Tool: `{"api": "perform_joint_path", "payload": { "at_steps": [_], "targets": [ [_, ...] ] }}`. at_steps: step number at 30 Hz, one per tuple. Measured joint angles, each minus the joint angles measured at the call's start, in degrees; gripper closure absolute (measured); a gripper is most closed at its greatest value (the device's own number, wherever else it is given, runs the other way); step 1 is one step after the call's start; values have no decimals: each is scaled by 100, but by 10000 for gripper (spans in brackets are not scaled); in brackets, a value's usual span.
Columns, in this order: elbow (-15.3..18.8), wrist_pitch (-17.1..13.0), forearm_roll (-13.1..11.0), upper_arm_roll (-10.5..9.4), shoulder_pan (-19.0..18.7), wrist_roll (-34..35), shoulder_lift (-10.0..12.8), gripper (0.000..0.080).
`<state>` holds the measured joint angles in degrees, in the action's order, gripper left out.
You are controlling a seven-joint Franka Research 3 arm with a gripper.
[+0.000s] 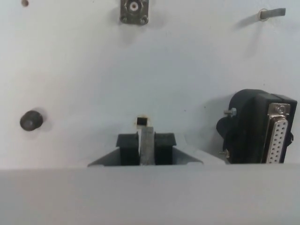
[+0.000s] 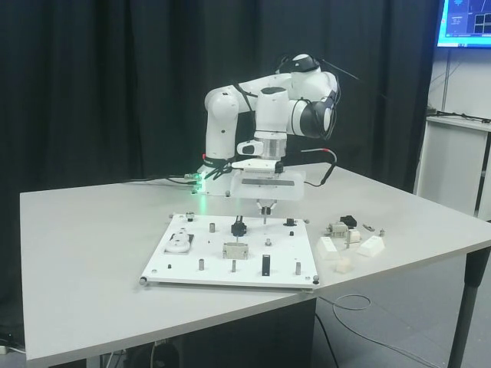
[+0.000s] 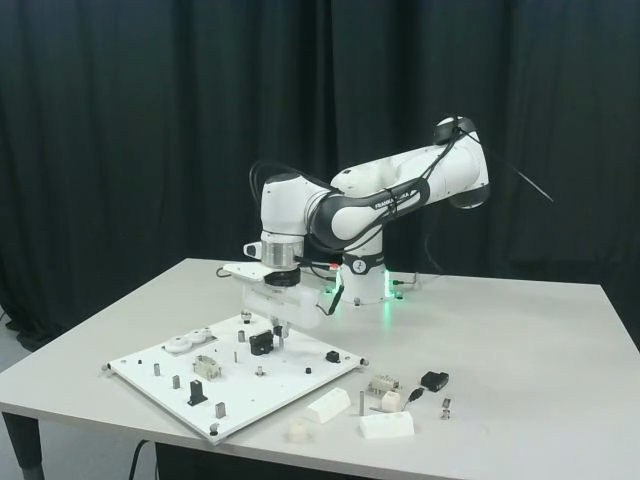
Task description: Place square peg 2.
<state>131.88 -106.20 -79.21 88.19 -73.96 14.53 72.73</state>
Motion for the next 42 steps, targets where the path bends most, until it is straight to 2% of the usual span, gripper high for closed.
{"api": "perform_joint_path", "payload": {
  "at_steps": [14, 24, 31, 42],
  "targets": [
    [0, -99, 12, 7, -1, -108, 0, 737],
    [7, -486, 245, 31, 103, -110, 0, 738],
    [23, -739, 408, 78, 343, -306, 0, 738],
    [104, -969, 419, 103, 1017, -1164, 1, 738]
  ]
}}
